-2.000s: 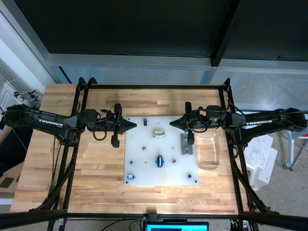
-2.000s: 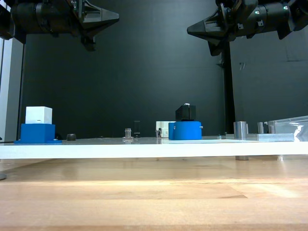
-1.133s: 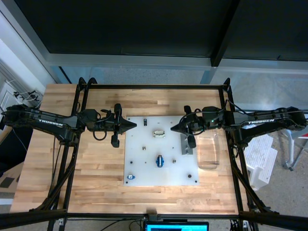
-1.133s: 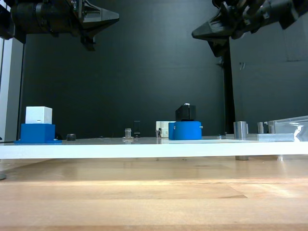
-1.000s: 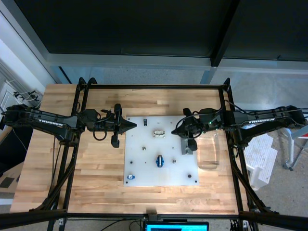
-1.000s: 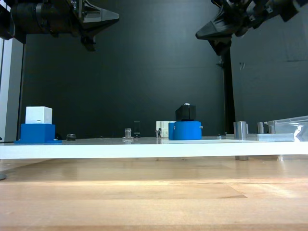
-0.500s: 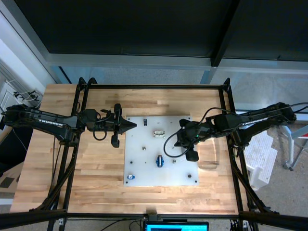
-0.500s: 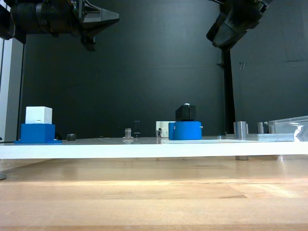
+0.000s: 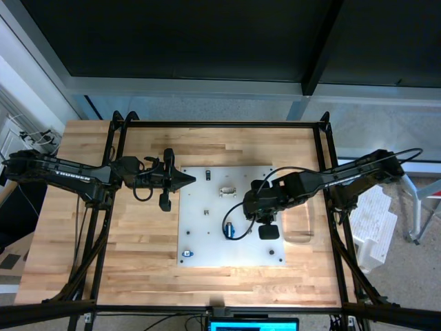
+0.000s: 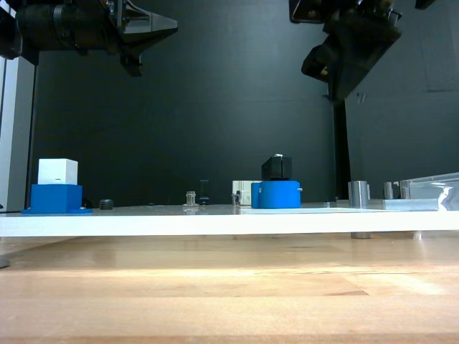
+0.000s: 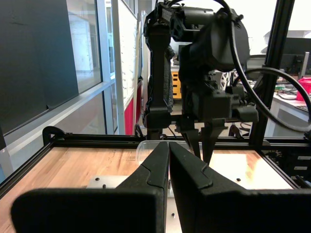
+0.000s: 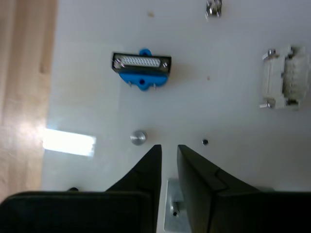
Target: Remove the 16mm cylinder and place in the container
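The silver peg [image 12: 139, 138] standing on the white board [image 9: 207, 238] looks like the 16mm cylinder; it stands upright [image 10: 358, 193] to the right of the blue connector [image 10: 276, 193]. My right gripper [image 12: 168, 148] hangs high over the board, pointing down, its fingers a narrow gap apart and empty, with the peg just beside one fingertip. In the high view the right gripper [image 9: 253, 207] covers the grey block. The clear container [image 9: 303, 224] lies at the board's right edge. My left gripper [image 9: 193, 178] is shut, parked at the board's left edge.
On the board are a blue connector [image 12: 141, 68], a white connector [image 12: 284, 77], a white cube on a blue base [image 10: 56, 188] and a grey metal block [image 10: 409, 204] carrying a thinner peg [image 10: 388, 190]. Black frame rails surround the table.
The right arm has swung from beside the container toward the table's near edge and tipped downward over the board's middle. The left arm has not moved.
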Robot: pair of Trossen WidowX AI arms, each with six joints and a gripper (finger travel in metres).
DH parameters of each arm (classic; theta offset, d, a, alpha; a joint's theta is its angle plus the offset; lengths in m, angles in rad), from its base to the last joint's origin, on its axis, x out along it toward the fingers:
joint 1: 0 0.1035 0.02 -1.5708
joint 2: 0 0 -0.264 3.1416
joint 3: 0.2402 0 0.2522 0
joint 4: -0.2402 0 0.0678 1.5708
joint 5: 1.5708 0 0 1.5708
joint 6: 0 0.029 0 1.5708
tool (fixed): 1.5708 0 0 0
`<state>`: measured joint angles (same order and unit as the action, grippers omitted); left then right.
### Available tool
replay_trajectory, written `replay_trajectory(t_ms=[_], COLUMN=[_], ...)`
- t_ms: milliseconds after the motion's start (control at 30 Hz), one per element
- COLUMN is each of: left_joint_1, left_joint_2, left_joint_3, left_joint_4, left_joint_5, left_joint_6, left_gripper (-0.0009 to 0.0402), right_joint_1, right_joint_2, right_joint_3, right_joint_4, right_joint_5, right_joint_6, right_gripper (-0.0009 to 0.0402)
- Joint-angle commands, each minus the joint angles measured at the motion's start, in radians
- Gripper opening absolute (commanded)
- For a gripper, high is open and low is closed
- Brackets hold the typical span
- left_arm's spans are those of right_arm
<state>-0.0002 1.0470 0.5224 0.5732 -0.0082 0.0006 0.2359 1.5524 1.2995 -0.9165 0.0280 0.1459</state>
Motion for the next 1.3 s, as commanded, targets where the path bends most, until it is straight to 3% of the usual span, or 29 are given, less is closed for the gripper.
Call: replay_trajectory(t_ms=[33, 300, 467, 667, 1300], left_joint_1=[0.0, 0.0, 0.0, 0.0, 0.0], left_joint_2=[0.0, 0.0, 0.0, 0.0, 0.0], left_joint_3=[0.0, 0.0, 0.0, 0.0, 0.0], left_joint_4=[0.0, 0.0, 0.0, 0.0, 0.0], left_joint_5=[0.0, 0.0, 0.0, 0.0, 0.0], left_joint_6=[0.0, 0.0, 0.0, 0.0, 0.0], left_gripper=[0.0, 0.0, 0.0, 0.0, 0.0], right_joint_1=[0.01, 0.017, 0.024, 0.043, 0.081], right_joint_2=[0.056, 0.12, 0.144, 0.178, 0.276], right_joint_3=[0.043, 0.064, 0.064, 0.064, 0.058], right_joint_4=[-0.066, -0.085, -0.087, -0.08, -0.012], right_joint_5=[0.01, 0.007, 0.008, 0.034, 0.033], right_joint_6=[0.032, 0.074, 0.083, 0.083, 0.109], right_gripper=[0.0082, 0.018, 0.0213, 0.0218, 0.0218])
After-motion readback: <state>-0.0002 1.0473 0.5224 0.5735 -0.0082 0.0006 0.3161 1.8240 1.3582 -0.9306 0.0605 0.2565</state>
